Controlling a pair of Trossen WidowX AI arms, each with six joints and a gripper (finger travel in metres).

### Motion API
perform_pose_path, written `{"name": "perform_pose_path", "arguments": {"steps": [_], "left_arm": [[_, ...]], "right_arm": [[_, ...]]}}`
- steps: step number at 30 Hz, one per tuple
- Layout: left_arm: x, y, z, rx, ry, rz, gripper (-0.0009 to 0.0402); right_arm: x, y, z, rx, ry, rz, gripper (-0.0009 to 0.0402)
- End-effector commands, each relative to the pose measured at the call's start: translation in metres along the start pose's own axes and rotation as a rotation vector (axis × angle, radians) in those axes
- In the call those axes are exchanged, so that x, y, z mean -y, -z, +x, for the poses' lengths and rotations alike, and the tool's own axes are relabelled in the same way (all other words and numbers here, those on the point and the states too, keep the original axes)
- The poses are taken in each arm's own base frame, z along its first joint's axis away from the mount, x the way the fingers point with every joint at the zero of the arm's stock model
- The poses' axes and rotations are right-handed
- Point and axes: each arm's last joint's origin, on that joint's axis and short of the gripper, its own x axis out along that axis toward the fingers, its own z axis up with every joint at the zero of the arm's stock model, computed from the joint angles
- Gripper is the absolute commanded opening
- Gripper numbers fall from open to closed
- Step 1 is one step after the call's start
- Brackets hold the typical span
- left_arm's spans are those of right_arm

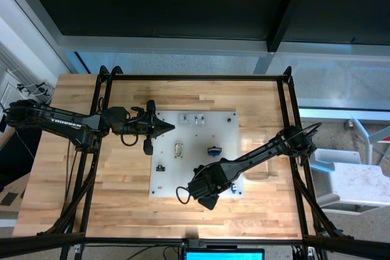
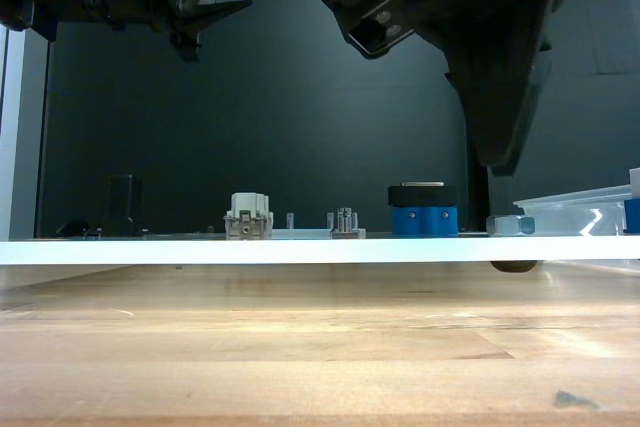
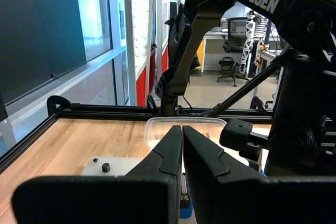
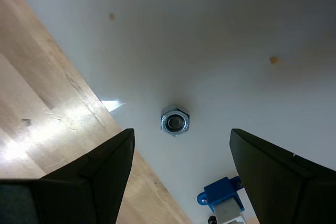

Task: Unfasten the M12 fastener and place in the container

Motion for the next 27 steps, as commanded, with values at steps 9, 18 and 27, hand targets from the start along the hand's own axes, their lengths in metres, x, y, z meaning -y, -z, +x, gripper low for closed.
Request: {"name": "perform_pose_path", "arguments": {"steps": [9,18,27], "left_arm": [[0.0,0.0,0.0,0.0,0.0,0.0,0.0],[0.0,0.0,0.0,0.0,0.0,0.0,0.0],[0.0,0.0,0.0,0.0,0.0,0.0,0.0]], "right_arm": [[0.0,0.0,0.015,-0.005,0.0,-0.029,0.0254],[0.001,-0.001,0.023,0.0,-0.008,-0.05,0.0245],[0.003,-0.001,0.026,-0.002,-0.005,-0.055,0.0196]]}}
